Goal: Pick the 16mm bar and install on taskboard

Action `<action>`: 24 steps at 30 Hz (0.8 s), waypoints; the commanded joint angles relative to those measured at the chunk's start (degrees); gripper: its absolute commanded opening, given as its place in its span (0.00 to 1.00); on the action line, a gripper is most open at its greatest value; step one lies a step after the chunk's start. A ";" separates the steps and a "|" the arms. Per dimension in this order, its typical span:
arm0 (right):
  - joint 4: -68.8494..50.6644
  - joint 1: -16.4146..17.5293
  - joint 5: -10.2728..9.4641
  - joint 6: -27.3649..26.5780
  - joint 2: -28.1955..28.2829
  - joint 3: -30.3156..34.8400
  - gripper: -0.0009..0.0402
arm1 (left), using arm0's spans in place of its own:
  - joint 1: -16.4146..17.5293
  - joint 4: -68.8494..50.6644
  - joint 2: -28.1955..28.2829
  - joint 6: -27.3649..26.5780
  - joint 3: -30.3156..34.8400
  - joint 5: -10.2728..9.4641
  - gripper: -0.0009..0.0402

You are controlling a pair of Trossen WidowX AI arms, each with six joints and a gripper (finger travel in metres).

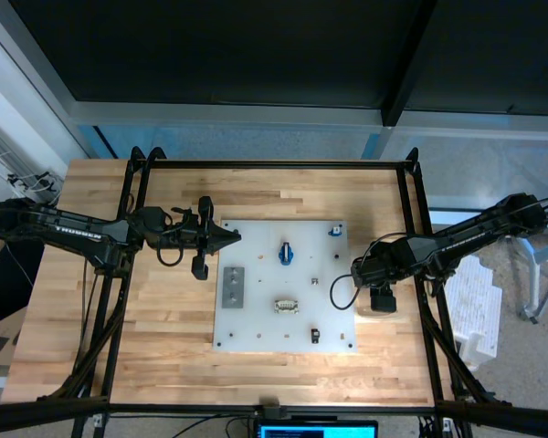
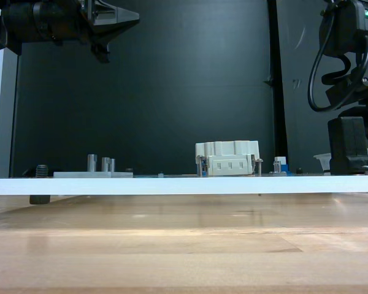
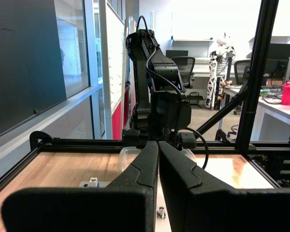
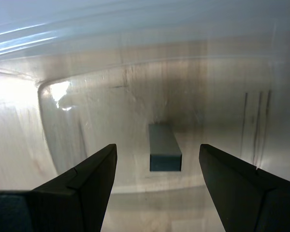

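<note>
The 16mm bar (image 4: 165, 149), a short dull-grey piece, lies on the floor of a clear plastic tray (image 4: 87, 106). My right gripper (image 4: 158, 147) hangs open just over it, one finger on either side, not touching it. From above, the right gripper (image 1: 382, 304) points down into that tray just off the right edge of the taskboard (image 1: 256, 333). The bar is hidden in the high and low views. My left gripper (image 1: 232, 237) is shut on nothing and hovers high over the board's left rear corner, pointing right.
The white board carries a grey metal block (image 1: 232, 286), a blue knob (image 1: 285, 253), a pale connector (image 1: 286, 306) and a small black part (image 1: 316, 336). Black frame rails (image 1: 274, 165) border the wooden table. In the low view the right gripper (image 2: 349, 168) stands beside the tray (image 2: 324, 160).
</note>
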 commanded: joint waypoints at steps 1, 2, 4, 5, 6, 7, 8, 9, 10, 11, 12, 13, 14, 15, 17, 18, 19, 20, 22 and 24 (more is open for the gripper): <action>0.28 0.02 0.76 0.17 0.00 -0.04 0.60 | 0.02 0.00 0.02 0.00 0.00 0.00 0.02; 0.28 0.02 1.29 0.15 0.00 -0.04 0.60 | 0.00 0.00 0.02 0.00 0.00 0.00 0.02; 0.33 0.02 1.53 0.15 0.00 -0.04 0.60 | 0.02 0.00 0.02 0.00 0.00 0.00 0.02; 0.31 0.02 1.53 0.15 0.00 -0.04 0.60 | 0.02 0.00 0.02 0.00 0.00 0.00 0.02; 0.28 0.02 1.53 0.13 0.00 -0.07 0.60 | 0.00 0.00 0.02 0.00 0.00 0.00 0.02; 0.28 0.02 1.53 0.15 0.00 -0.11 0.60 | 0.02 0.00 0.02 0.00 0.00 0.00 0.02; 0.26 0.02 1.51 0.15 0.00 -0.13 0.60 | 0.02 0.00 0.02 0.00 0.00 0.00 0.02; 0.24 0.02 1.51 0.15 0.00 -0.17 0.60 | 0.00 0.00 0.02 0.00 0.00 0.00 0.02; 0.22 0.02 1.51 0.15 0.00 -0.22 0.59 | 0.00 0.00 0.02 0.00 0.00 0.00 0.02; 0.13 0.02 1.51 0.15 0.00 -0.24 0.58 | 0.02 0.00 0.02 0.00 0.00 0.00 0.02; 0.11 0.02 1.51 0.15 0.00 -0.24 0.56 | 0.02 0.00 0.02 0.00 0.00 0.00 0.02; 0.11 0.02 1.51 0.15 0.00 -0.24 0.55 | 0.00 0.00 0.02 0.00 0.00 0.00 0.02; 0.11 0.04 1.51 0.17 0.00 -0.24 0.53 | 0.02 0.00 0.02 0.00 0.00 0.00 0.02; 0.11 0.04 1.51 0.17 0.00 -0.24 0.52 | 0.02 0.00 0.02 0.00 0.00 0.00 0.02; 0.11 0.07 1.53 0.20 0.00 -0.24 0.49 | 0.02 0.00 0.02 0.00 0.00 0.00 0.02; 0.11 0.09 1.51 0.20 0.00 -0.24 0.47 | 0.02 0.00 0.02 0.00 0.00 0.00 0.02; 0.11 0.09 1.53 0.20 0.00 -0.24 0.46 | 0.00 0.00 0.02 0.00 0.00 0.00 0.02; 0.11 0.11 1.51 0.20 0.00 -0.24 0.44 | 0.00 0.00 0.02 0.00 0.00 0.00 0.02; 0.11 0.11 1.53 0.20 0.00 -0.24 0.41 | 0.02 0.00 0.02 0.00 0.00 0.00 0.02; 0.11 0.11 1.53 0.24 0.00 -0.24 0.38 | 0.02 0.00 0.02 0.00 0.00 0.00 0.02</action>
